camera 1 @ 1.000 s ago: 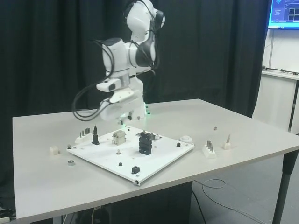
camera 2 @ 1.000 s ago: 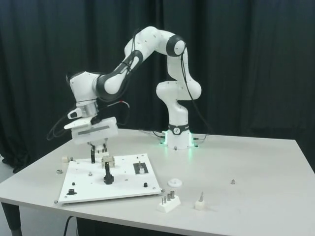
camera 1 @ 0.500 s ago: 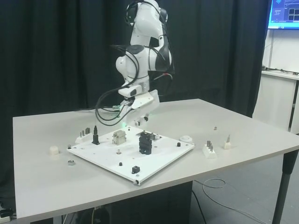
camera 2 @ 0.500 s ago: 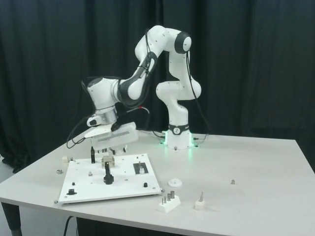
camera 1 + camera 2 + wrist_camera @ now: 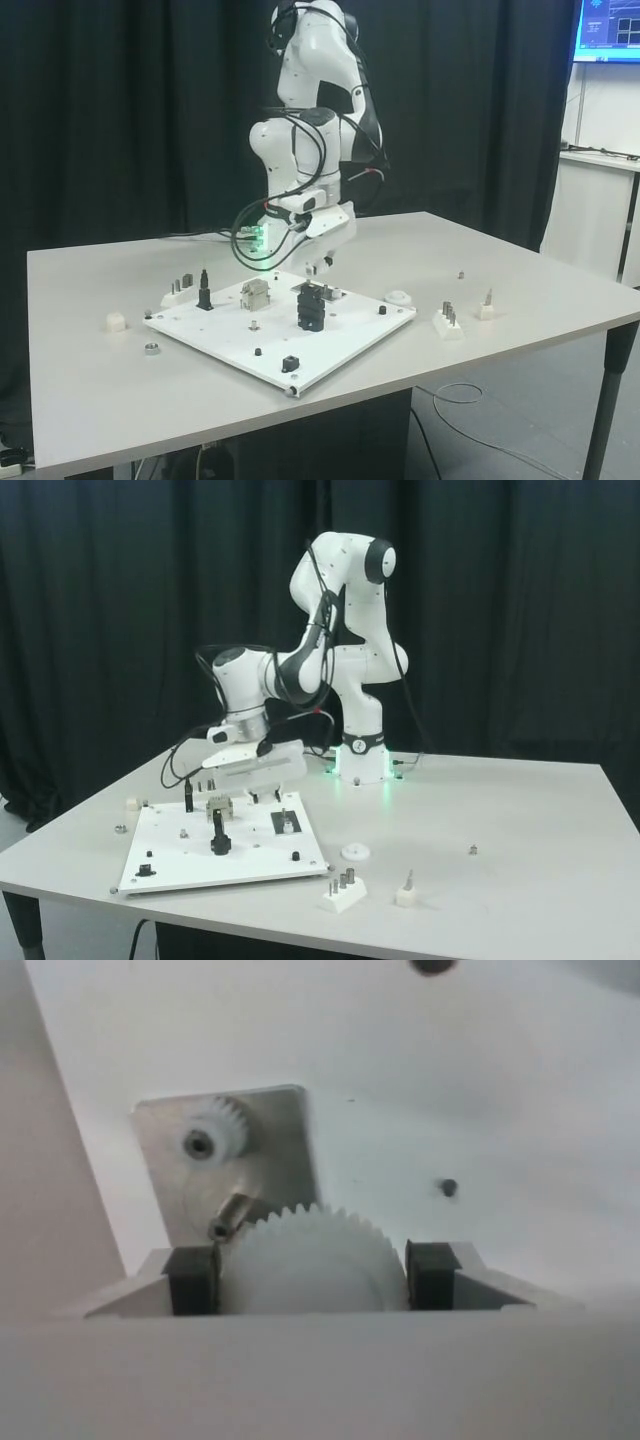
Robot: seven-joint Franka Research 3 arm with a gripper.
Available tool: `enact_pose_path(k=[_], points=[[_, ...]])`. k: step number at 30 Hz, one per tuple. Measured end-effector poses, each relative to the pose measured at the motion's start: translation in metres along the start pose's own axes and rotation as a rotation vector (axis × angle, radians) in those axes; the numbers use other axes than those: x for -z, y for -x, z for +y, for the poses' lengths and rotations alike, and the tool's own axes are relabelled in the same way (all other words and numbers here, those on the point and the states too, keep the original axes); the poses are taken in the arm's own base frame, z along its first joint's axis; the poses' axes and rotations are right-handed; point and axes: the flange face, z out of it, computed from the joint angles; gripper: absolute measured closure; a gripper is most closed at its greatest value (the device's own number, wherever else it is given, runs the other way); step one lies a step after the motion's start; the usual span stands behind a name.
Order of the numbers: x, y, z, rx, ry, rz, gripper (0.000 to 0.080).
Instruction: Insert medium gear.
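Wrist view, nearest first: tool (image 5: 312, 1278) w/ black pads (image 5: 190, 1280) pinching a white toothed medium gear (image 5: 312, 1260) from both sides; gear held in the air, not seated. Just past it, a grey metal plate (image 5: 285, 1150) on the white square assembly board (image 5: 480, 1090). Plate carries a small white gear (image 5: 215, 1135) on its shaft and a bare metal peg (image 5: 228, 1218); peg stands close beside held gear's rim, apart from small gear. Small dark screw hole (image 5: 449, 1188) in board beyond.

First room view, front to back: black block (image 5: 291, 364) at board's near edge, black upright fixture (image 5: 310, 306) mid-board, grey-white connector block (image 5: 255, 293) and black post (image 5: 204, 291) behind. Tool (image 5: 318, 262) hangs above board's rear part, over plate area; gear too small to make out here. Off board on grey desk (image 5: 520, 300): white cube (image 5: 116, 322) and metal nut (image 5: 152, 348) on one side; white round disc (image 5: 399, 297), white peg holder (image 5: 449, 321) and small white stand w/ pin (image 5: 486, 308) on other.

Second room view: white arm (image 5: 330, 630) folded over from base at desk's rear, wrist low over board. Black curtain (image 5: 520, 610) behind.
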Motion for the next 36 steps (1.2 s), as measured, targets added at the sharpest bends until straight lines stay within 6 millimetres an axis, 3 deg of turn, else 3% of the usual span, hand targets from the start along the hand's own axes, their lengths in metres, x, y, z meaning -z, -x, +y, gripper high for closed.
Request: enact_pose_path(k=[19, 36], points=[[-0.032, 0.027, -0.019, 0.048, 0.041, 0.063, 0.0406], [-0.048, 0.036, -0.018, 0.055, 0.057, 0.093, 0.0406]])
